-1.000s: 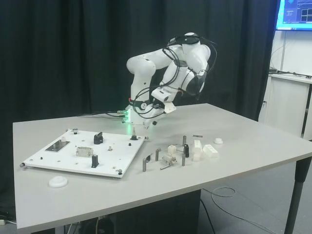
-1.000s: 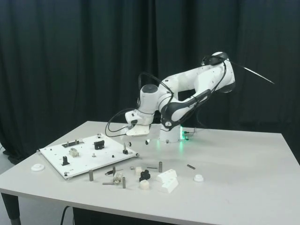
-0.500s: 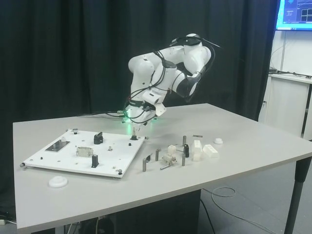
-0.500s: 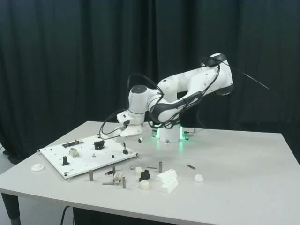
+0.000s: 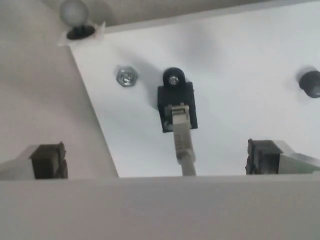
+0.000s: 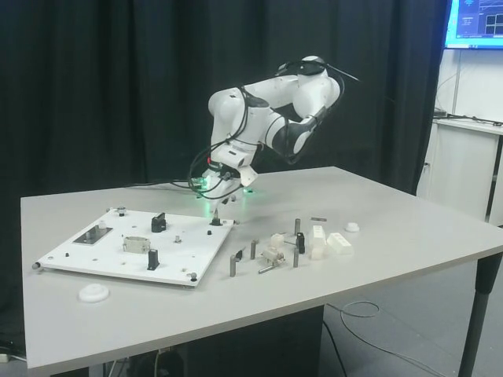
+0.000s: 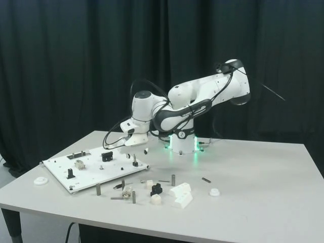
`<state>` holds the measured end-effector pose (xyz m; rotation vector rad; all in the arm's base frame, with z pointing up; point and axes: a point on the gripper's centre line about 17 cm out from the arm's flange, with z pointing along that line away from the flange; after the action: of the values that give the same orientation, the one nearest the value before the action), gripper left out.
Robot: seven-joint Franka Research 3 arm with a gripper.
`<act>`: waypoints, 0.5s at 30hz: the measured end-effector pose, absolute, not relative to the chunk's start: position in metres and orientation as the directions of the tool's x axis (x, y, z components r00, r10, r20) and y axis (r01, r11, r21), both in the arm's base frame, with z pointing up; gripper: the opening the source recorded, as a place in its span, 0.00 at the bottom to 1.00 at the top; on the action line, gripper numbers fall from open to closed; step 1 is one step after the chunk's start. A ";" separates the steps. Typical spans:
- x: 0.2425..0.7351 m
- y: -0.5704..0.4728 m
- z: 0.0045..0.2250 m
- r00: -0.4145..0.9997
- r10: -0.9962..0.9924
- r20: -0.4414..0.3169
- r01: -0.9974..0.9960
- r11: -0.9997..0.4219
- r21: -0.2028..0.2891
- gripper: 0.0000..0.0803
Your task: Remove Ethernet.
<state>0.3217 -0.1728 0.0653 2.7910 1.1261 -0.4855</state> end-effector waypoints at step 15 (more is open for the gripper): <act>0.310 -0.177 0.036 0.680 0.684 -0.264 0.691 -0.718 -0.079 1.00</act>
<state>0.3099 -0.1774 0.0365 2.8548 1.1679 -0.4310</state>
